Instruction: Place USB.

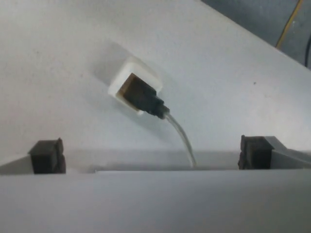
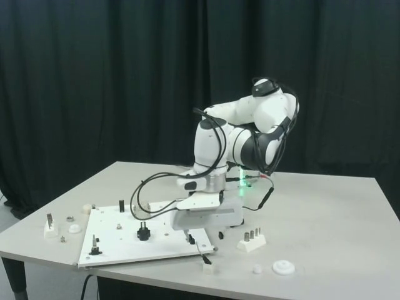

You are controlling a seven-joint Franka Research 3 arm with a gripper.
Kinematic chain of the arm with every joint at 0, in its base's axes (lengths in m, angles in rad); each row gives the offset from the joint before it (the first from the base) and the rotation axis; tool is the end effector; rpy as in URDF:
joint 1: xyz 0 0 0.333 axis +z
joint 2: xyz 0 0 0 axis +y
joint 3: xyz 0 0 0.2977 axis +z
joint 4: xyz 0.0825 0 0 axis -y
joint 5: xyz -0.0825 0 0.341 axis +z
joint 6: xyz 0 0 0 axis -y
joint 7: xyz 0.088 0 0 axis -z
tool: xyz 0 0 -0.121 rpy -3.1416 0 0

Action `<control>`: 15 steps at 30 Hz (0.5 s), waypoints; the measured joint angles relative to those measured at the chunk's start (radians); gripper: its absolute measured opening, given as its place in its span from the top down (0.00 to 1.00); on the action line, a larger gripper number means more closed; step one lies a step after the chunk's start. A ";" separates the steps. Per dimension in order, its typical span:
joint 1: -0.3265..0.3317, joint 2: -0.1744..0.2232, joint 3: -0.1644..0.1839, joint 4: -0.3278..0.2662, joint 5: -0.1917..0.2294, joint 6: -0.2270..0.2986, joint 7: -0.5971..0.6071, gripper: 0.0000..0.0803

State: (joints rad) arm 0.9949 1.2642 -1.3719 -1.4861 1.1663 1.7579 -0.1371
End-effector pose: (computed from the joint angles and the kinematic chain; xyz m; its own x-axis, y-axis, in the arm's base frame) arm 0.6463 0.0805 0.2596 0.9603 -0.2785 0.0130 -0.2787 -0.9571 0.0792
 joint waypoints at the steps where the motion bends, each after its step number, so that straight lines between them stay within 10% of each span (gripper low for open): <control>1: -0.001 -0.002 -0.002 0.000 0.000 -0.002 0.004 0.01; 15: -0.010 -0.007 -0.039 0.006 0.008 -0.050 0.040 0.00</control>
